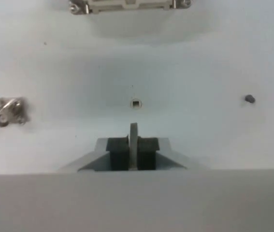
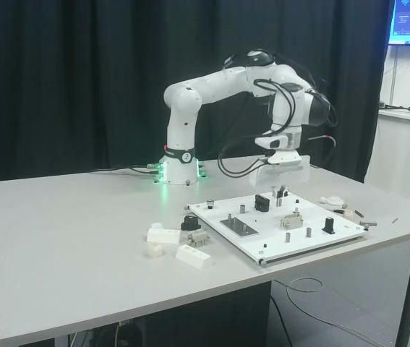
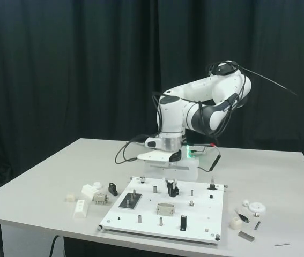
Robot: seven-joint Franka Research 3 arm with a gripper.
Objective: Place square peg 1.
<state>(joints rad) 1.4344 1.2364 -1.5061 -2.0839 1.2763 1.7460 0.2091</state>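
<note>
- Hand (image 1: 133, 153), wrist view: the black fingers (image 1: 117, 153) are clamped on square peg 1 (image 1: 134, 145), a thin grey bar standing between them. Beyond the peg tip, a small square hole (image 1: 136, 103) lies in the white board (image 1: 199, 72); peg and hole are apart. A metal connector (image 1: 9, 111) sits off to one side.
- First room view: the hand (image 2: 282, 192) hangs above the far part of the white board (image 2: 262, 242), which rests on the grey tabletop (image 2: 67, 231). The peg is too small to make out.
- Second room view: the hand (image 3: 171, 188) is low over the board's (image 3: 141, 214) middle rear; the white arm (image 3: 205, 104) bends above it.
</note>
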